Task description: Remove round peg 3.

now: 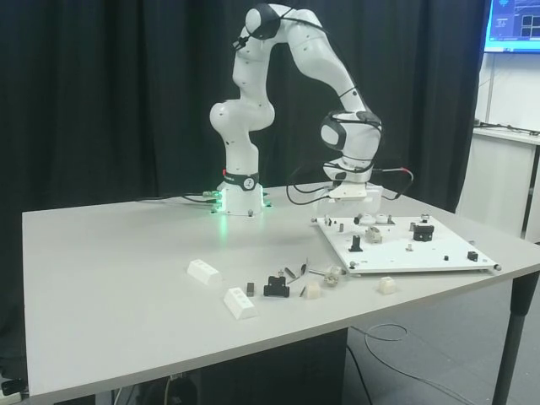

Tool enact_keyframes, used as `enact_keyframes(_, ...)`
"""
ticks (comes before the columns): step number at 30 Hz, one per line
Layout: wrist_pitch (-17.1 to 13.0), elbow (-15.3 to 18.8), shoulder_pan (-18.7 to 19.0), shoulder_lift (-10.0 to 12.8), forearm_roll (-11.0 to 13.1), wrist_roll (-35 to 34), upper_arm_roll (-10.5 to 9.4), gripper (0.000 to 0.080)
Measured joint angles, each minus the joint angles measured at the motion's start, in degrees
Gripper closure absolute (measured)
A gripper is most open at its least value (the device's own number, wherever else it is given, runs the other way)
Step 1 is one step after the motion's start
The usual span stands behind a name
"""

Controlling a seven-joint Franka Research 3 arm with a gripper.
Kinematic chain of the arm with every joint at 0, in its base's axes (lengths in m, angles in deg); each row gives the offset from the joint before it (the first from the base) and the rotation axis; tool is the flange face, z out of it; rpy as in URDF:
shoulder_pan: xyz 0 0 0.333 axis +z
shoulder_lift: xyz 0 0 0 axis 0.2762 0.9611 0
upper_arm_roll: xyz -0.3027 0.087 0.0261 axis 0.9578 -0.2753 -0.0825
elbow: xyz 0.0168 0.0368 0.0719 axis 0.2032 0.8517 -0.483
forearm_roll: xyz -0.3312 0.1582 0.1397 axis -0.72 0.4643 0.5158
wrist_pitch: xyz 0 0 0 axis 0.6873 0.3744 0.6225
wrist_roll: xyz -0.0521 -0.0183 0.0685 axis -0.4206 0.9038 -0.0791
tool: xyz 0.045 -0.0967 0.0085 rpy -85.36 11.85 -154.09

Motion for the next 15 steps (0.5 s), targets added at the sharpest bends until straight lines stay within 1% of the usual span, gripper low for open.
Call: enact_keyframes(15,-0.59,0.00,0.06,1.11,0.02,0.04,-0.36,0.0003)
